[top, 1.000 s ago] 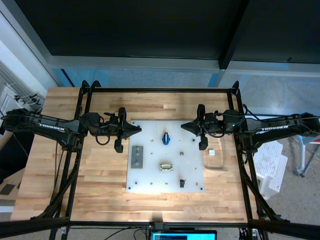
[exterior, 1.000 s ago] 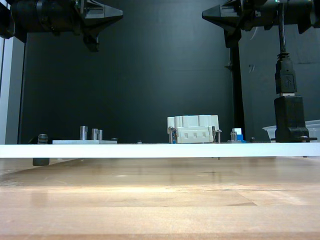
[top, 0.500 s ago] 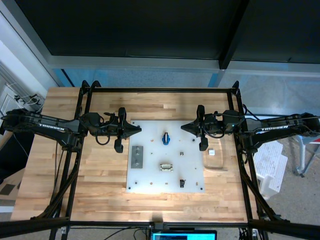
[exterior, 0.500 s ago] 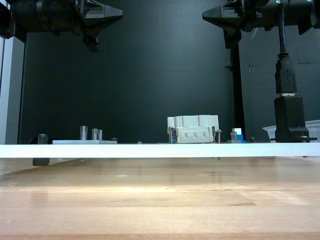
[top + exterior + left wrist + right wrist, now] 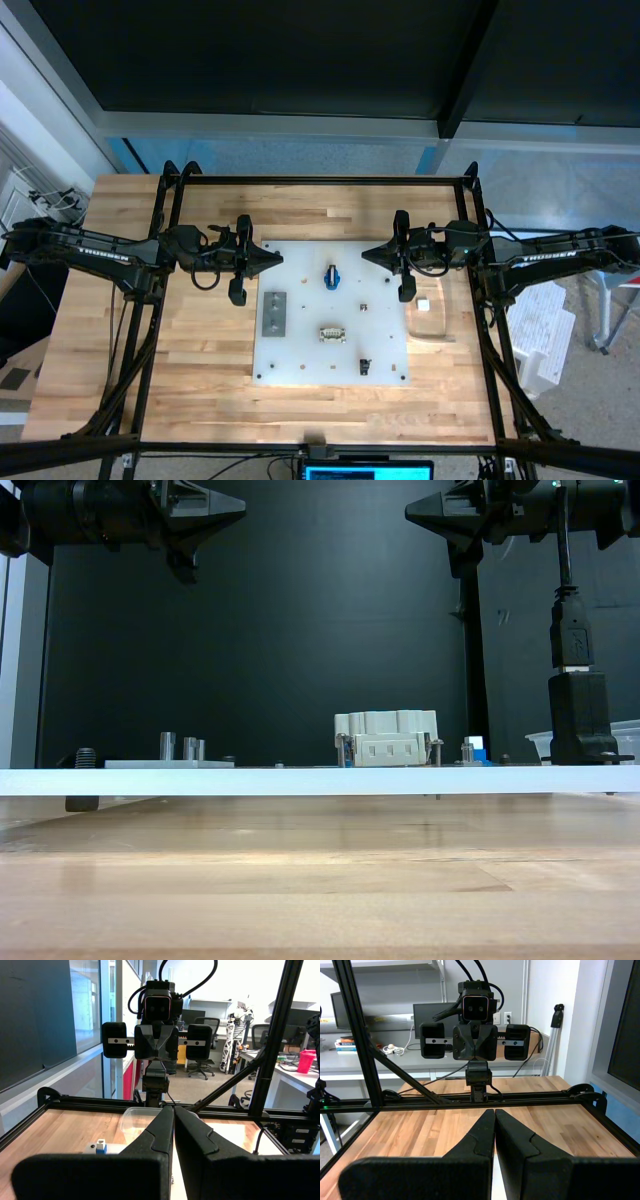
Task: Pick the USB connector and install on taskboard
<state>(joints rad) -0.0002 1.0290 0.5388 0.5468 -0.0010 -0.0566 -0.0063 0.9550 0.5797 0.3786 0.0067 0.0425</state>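
Right now both arms hang high over the far half of the taskboard (image 5: 300,352), facing each other. The left gripper (image 5: 279,258) sits above the board's far left corner, and my left wrist camera shows its two fingers (image 5: 159,1132) pressed flat together with nothing between them. The right gripper (image 5: 364,253) hovers over the far right part of the board, and its fingers (image 5: 481,1132) are likewise pinched closed and empty. From table level I see both tips well above everything on the plate.

On the board I can pick out the grey block (image 5: 273,313) towards the left, the blue clip (image 5: 332,276) near the far middle, the silver socket (image 5: 333,334) in the centre and the black fitting (image 5: 366,366) by the near right edge. In the low view the USB connector (image 5: 571,645) stands upright on that fitting (image 5: 580,720), its cable rising straight up. It looks seated, though from above I cannot make out the plug clearly.

A clear tub (image 5: 430,322) rests on the table (image 5: 200,380) just beside the board's right edge.
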